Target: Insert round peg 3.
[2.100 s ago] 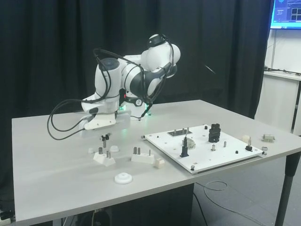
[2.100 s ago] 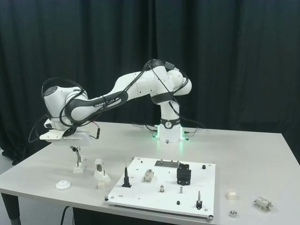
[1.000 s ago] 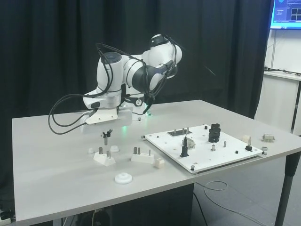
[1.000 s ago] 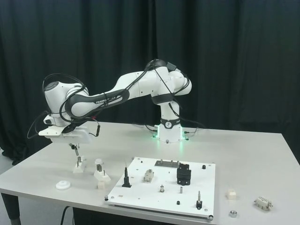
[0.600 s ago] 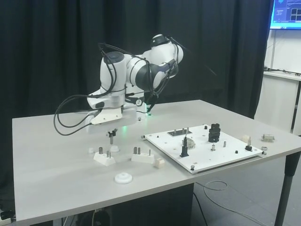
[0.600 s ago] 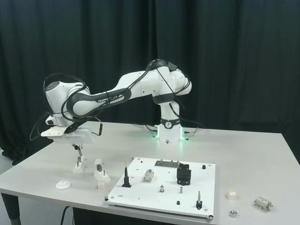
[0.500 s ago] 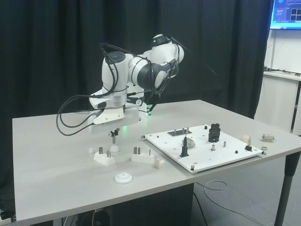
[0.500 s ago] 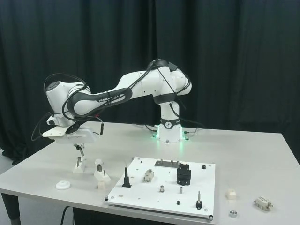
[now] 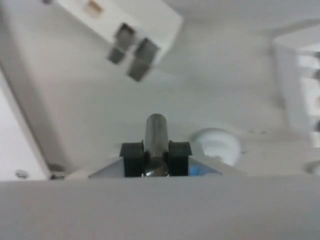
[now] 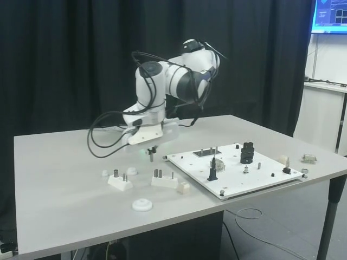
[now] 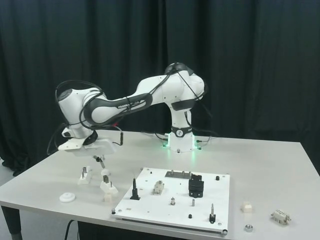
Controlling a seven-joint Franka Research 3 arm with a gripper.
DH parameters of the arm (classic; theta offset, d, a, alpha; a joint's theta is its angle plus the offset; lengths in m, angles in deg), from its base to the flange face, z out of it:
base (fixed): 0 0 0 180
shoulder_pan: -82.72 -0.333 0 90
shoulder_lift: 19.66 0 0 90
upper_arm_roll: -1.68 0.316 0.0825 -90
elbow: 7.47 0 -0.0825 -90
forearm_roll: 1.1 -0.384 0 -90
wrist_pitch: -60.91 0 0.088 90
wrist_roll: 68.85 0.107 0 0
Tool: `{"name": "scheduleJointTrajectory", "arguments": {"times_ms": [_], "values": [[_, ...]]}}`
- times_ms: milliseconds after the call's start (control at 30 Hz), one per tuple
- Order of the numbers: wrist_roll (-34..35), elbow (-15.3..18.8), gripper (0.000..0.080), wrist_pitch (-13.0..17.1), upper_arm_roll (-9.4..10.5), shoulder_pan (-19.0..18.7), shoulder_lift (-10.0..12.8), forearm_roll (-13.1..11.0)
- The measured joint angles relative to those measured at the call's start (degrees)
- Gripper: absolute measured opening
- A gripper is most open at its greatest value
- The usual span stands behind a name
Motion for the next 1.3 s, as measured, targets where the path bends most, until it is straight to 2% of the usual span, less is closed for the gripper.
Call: {"name": "scheduleJointTrajectory", "arguments": {"times_ms": [167,433,833,1100,1300], "values": [[0.59,3.46,0.0099,-0.23,-0.82,-4.14,0.3,-0.5],[0.82,11.01,0.0099,0.28,-3.65,-12.4,2.1,-2.66],[2.45,21.76,0.0099,5.69,-5.43,-24.82,2.17,-3.94],[3.57,26.5,0.0099,9.38,-5.94,-31.08,1.77,-5.34],[3.62,29.26,0.0099,12.09,-5.94,-34.24,1.43,-7.39]]}}
